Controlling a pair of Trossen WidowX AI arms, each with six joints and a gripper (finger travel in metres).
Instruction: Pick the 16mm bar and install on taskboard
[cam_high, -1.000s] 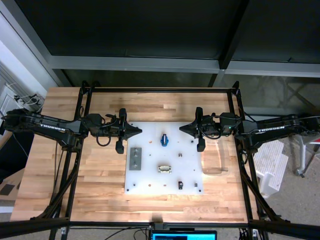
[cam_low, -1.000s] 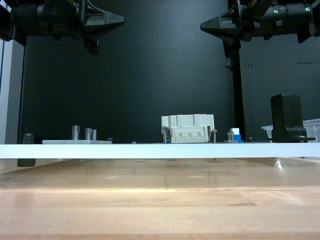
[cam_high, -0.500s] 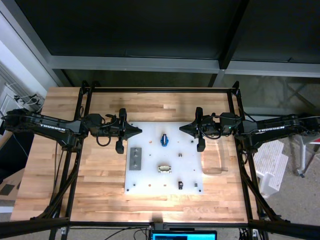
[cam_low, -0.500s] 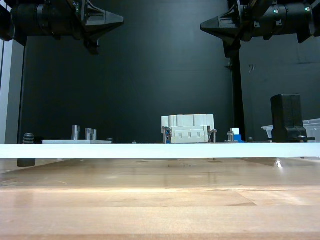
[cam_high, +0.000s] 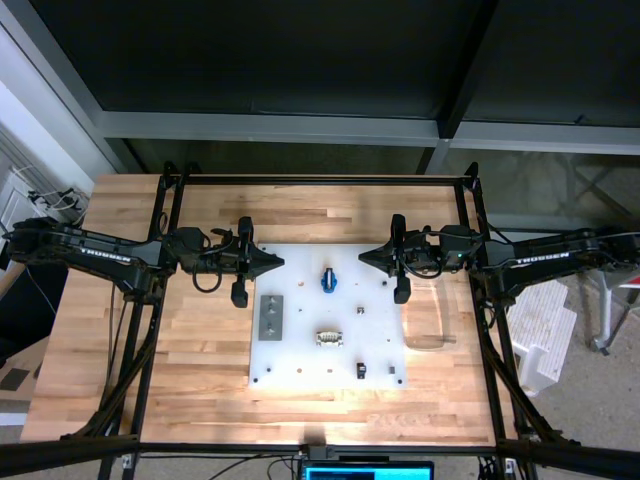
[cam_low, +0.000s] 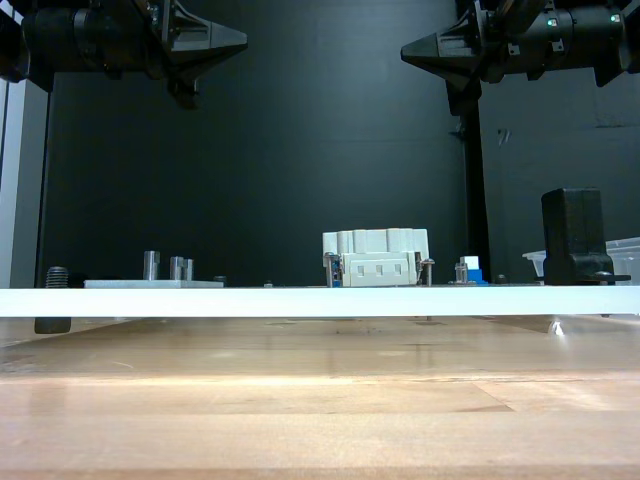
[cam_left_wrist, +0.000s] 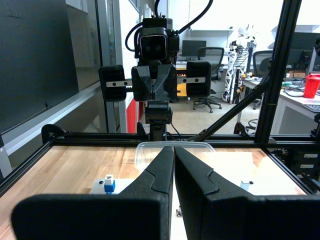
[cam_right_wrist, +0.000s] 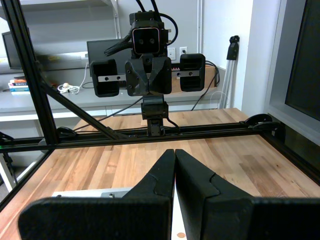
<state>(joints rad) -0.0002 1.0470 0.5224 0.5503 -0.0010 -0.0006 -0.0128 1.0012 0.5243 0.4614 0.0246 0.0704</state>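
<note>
high view: both arms parked above the taskboard (cam_high: 300, 350), left gripper (cam_high: 279, 262) left of centre, right gripper (cam_high: 362, 256) right of centre, tips facing each other. wrist views show both pinched closed on nothing. no loose bar in sight. low view has short pegs (cam_low: 150, 265) upright on the grey block (cam_high: 271, 317) at lower left. bar is probably one, can't tell which. my read: check it's seated flush and plumb. if regrasping, open first, come down vertical.

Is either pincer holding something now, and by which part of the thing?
Nothing is held. The left pincer and the right pincer are both shut on nothing, high above the left and right edges of the taskboard.
</note>
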